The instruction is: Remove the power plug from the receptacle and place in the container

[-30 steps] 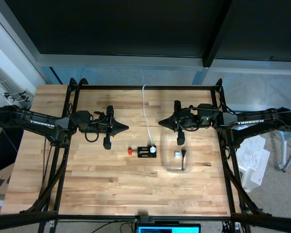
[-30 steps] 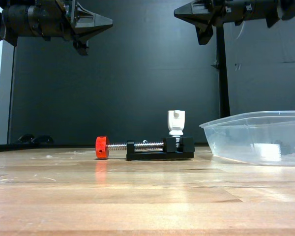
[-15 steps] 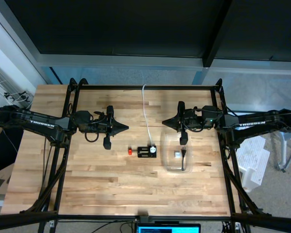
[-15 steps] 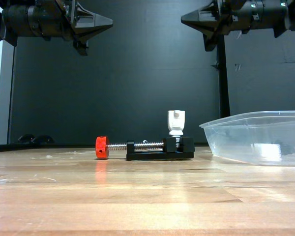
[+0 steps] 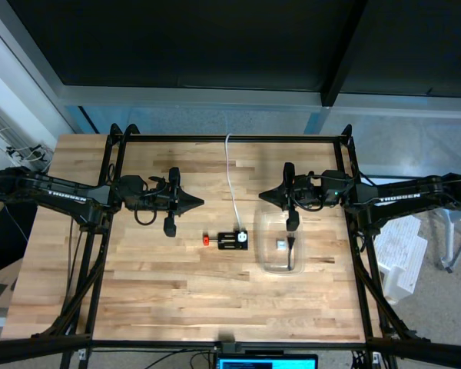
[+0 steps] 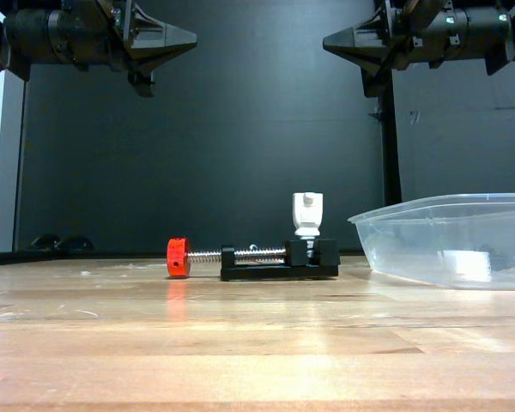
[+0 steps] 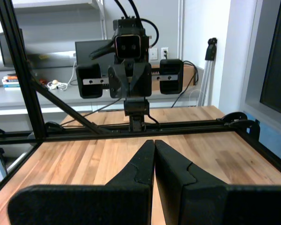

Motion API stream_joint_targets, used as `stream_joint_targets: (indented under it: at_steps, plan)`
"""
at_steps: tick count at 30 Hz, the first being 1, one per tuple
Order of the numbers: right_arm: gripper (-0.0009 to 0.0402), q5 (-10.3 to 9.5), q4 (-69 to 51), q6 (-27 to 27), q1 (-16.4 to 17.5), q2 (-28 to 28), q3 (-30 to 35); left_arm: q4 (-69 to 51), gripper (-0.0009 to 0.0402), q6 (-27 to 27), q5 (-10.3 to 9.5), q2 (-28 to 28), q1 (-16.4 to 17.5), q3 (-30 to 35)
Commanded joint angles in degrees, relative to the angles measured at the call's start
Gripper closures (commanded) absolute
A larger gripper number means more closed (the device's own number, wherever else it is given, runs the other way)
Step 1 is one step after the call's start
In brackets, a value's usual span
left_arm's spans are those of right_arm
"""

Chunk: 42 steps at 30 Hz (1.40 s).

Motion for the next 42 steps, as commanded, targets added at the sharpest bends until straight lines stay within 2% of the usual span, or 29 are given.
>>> stream_joint_targets:
  at_steps: [1, 42]
  plan:
    - [0.0393, -0.02, 0.8, 0.0, 0.0, 0.1, -0.7, 0.0, 0.0393, 0.0, 0.00, 0.0, 0.0, 0.0]
    - [0.0393, -0.24, 1.5, 0.0, 0.1, 0.1, -0.4, 0.0, 0.0393, 0.0, 0.02, 0.0, 0.0, 0.0]
